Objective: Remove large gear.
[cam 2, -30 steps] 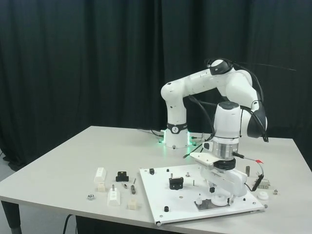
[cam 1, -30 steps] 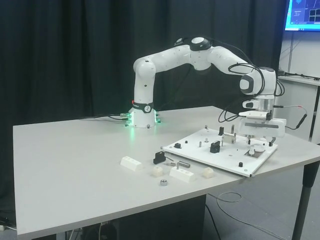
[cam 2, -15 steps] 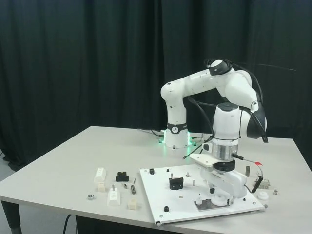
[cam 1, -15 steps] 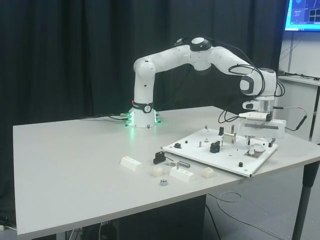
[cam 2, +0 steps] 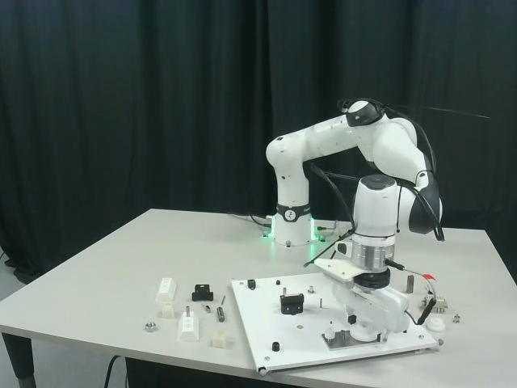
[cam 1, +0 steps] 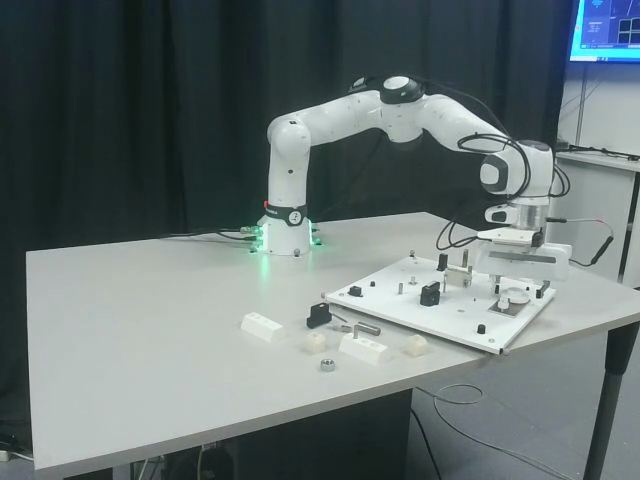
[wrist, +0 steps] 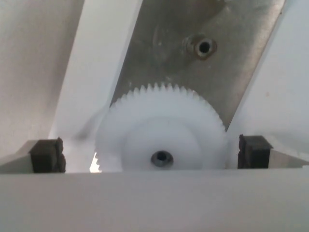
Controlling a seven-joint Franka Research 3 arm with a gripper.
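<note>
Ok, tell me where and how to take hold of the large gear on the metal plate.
Grip the large gear across its toothed rim, coming straight down from above. It lies flat on the grey metal plate with its centre bore facing up, so only the round edge offers opposing faces. The gripper is open, with one black finger pad on either side of the rim, which probably suits closing there.

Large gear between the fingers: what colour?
White, with a dark centre hole. The large gear shows best in the wrist view, on a grey metal plate.
</note>
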